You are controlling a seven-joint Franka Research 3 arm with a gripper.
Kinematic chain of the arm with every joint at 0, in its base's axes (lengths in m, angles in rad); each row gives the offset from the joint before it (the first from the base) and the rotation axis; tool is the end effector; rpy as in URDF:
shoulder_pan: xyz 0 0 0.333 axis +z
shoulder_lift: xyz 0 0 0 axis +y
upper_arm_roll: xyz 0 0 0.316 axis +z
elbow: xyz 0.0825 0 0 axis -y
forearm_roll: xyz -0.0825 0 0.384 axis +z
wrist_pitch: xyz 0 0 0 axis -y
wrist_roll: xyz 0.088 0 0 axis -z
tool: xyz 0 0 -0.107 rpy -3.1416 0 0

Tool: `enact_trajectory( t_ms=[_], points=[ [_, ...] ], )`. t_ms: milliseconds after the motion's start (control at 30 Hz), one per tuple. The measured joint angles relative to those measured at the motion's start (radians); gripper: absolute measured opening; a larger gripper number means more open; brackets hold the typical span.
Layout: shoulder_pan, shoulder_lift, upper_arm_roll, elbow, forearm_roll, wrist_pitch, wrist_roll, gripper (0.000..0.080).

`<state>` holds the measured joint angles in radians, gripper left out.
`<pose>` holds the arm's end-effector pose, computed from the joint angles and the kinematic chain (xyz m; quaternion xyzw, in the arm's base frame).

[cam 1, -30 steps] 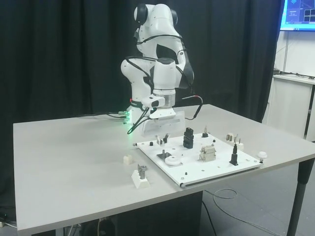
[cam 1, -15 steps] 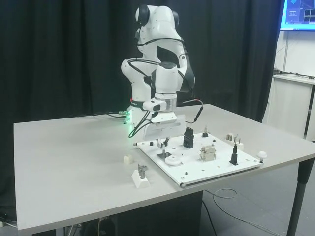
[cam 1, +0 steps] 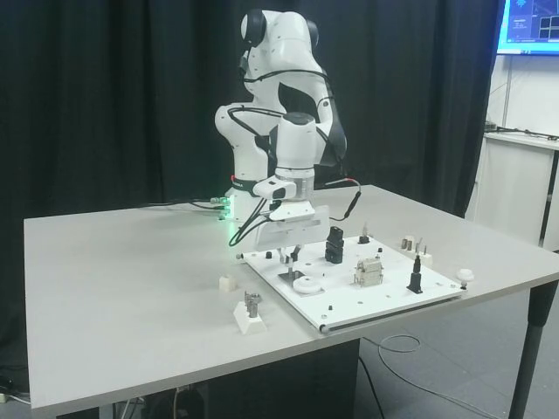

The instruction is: Insert small gear.

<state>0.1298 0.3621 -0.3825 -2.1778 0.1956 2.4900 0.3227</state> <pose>0.5415 -0.1416 0.2326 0.9374 -0.3481 -0.0072 0.0082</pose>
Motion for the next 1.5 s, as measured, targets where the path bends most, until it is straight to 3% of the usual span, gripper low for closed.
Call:
enact_trajectory(
  t_ms=[800,1200,1500],
  points=[
    [0.004,0.000,0.000,-0.001,0.000,0.002,0.000,0.0139],
    [0.009,0.000,0.001,-0.020,0.001,0.045,0.000,0.0139],
    [0.009,-0.002,0.001,-0.021,0.001,0.047,0.000,0.0139]
  ],
)
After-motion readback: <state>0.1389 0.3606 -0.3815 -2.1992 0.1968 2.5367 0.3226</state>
